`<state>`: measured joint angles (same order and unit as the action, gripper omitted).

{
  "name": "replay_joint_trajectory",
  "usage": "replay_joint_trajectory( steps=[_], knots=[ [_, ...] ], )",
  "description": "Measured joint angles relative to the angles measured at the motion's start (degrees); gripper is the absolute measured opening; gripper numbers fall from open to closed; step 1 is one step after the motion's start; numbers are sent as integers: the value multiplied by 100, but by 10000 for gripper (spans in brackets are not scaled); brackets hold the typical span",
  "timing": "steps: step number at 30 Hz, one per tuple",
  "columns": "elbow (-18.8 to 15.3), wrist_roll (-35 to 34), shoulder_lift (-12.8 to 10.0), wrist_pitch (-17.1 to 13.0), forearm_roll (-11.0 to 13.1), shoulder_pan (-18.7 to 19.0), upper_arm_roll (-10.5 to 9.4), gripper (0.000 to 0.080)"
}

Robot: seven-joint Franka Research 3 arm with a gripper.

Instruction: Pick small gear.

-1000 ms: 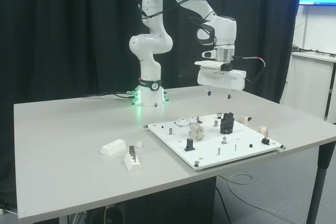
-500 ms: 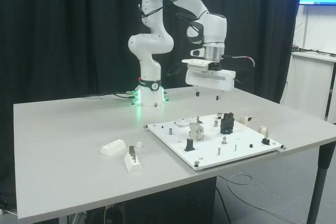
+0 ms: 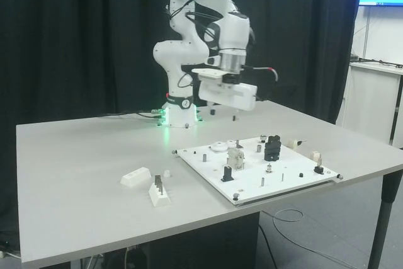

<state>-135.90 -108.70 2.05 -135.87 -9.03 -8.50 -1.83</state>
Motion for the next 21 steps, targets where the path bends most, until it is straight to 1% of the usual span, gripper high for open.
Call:
replay_joint_trajectory(
  steps=[6, 9, 12, 17, 21],
  knots=[
    [0, 62, 13, 19, 27, -214, 178, 800],
    [3, 60, 13, 11, 107, -275, 263, 800],
    [6, 15, 13, -6, 238, -316, 334, 800],
    [7, -382, 10, -62, 387, -370, 449, 800],
    [7, -604, -11, -151, 396, -393, 543, 800]
  ],
)
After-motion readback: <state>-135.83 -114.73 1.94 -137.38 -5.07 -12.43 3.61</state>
